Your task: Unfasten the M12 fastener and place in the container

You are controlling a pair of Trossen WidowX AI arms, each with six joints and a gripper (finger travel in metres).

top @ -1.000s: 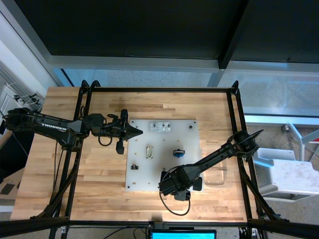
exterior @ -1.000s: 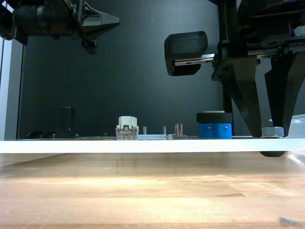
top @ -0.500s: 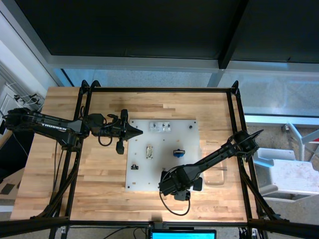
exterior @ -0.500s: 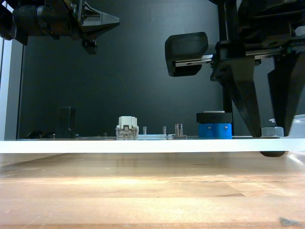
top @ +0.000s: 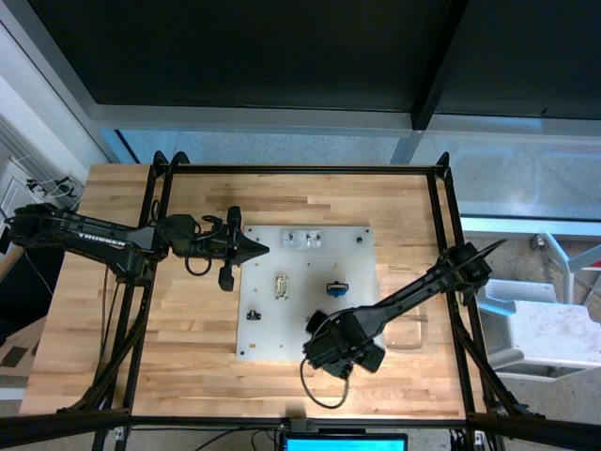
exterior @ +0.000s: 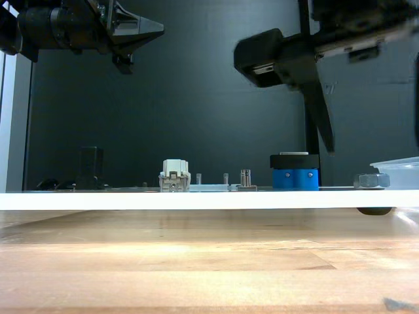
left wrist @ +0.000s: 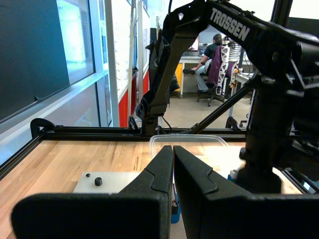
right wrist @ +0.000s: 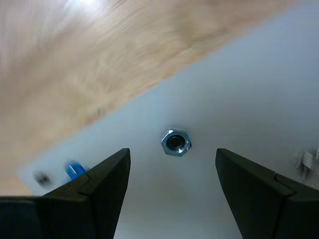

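The small silver nut (right wrist: 175, 142) sits low on its stud on the white board (right wrist: 259, 99), its centre dark and no ribs showing. In the low view the nut (exterior: 371, 180) stands at board level, near the board's right end. My right gripper (right wrist: 172, 150) hangs open straight above it, fingers (right wrist: 99, 194) wide apart and clear of the nut. In the low view the right gripper (exterior: 373, 140) is lifted above the nut. From above, the right gripper (top: 349, 352) hides the nut. The container (top: 410, 335) lies just right of the board. My left gripper (top: 261, 249) is shut, hovering at the board's far left.
On the white board (top: 305, 329) stand a blue round part (exterior: 294, 172), a beige connector (exterior: 174, 176) and a small silver post (exterior: 245, 178). A black frame (top: 300, 170) rings the wooden table (top: 188, 366). The left gripper (exterior: 154, 27) stays high above the board.
My right gripper has opened and risen off the nut, and its fingers no longer flank it at board level. The nut stays in place. The left arm has not moved.
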